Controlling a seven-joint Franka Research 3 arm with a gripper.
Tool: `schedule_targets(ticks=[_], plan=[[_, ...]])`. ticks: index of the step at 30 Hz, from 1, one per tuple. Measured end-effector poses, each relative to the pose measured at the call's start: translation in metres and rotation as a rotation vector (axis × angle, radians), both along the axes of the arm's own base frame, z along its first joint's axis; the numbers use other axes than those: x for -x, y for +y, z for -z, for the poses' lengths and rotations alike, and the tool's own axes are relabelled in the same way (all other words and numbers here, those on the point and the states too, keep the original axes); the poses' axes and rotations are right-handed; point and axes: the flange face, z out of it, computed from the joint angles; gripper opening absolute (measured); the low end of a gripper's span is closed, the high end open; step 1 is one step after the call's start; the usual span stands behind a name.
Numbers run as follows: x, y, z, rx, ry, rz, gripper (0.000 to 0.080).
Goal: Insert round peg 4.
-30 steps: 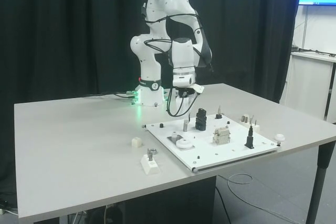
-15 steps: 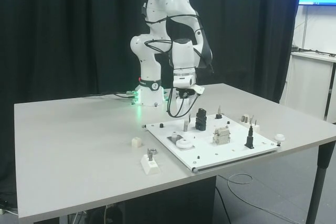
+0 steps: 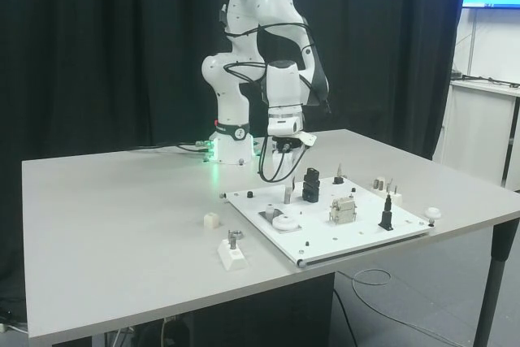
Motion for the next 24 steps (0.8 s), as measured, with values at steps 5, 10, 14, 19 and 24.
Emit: schedule_targets(ticks=[5,10,14,19,24], plan=[[0.0,-0.001,0.0,-0.001,-0.001,0.003,0.0146],[0.0,-0.002,-0.002,-0.003,-0.001,0.007,0.0146],[0.001,-0.004,-0.004,-0.008,0.001,0.011,0.0659],[0.001,-0.005,-0.008,-0.018,0.003,0.014,0.0764],[0.003,-0.005,-0.011,-0.034,0.014,0.016,0.0792]])
